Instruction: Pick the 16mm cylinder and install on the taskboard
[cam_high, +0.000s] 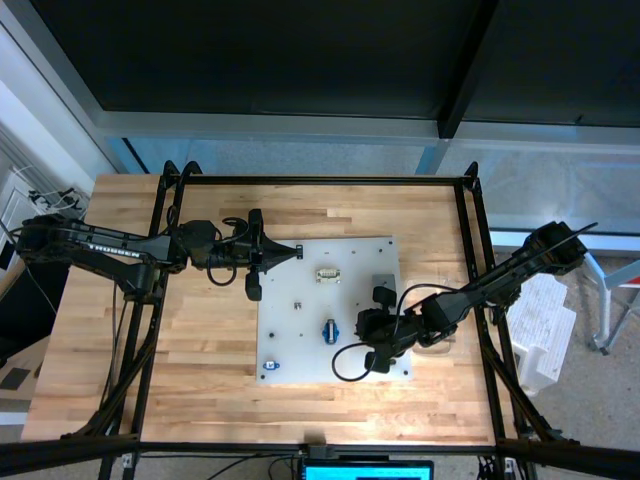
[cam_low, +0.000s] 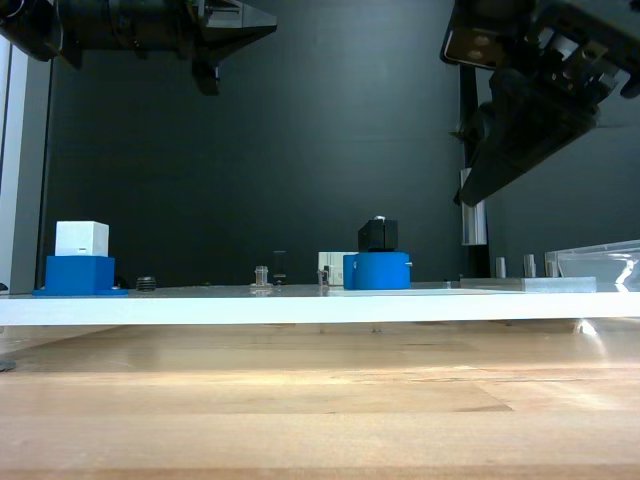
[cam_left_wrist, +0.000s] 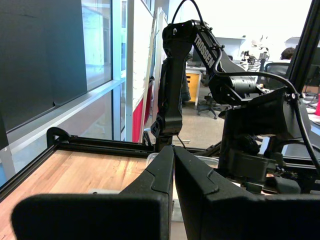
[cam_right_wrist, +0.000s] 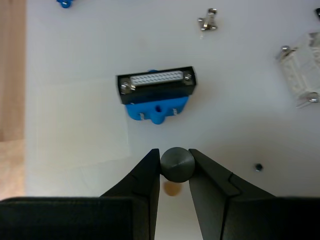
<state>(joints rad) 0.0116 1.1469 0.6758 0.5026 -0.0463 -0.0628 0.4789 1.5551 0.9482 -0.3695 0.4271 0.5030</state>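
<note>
Right wrist view: the cylinder was seen end-on, pinched between the fingers of the right gripper.
Position: it was held above the board, near the blue connector, not touching it.
Tan spot: glimpsed on the board just beside the cylinder; taken for the target hole, though that could not be confirmed.
Low view: the right gripper was shown well clear of the board.
Left gripper: parked high by the board's far left edge, fingers pressed together, nothing held.
Done: the pick was judged complete.
Left: alignment, lowering, seating and release; none was shown yet.
</note>
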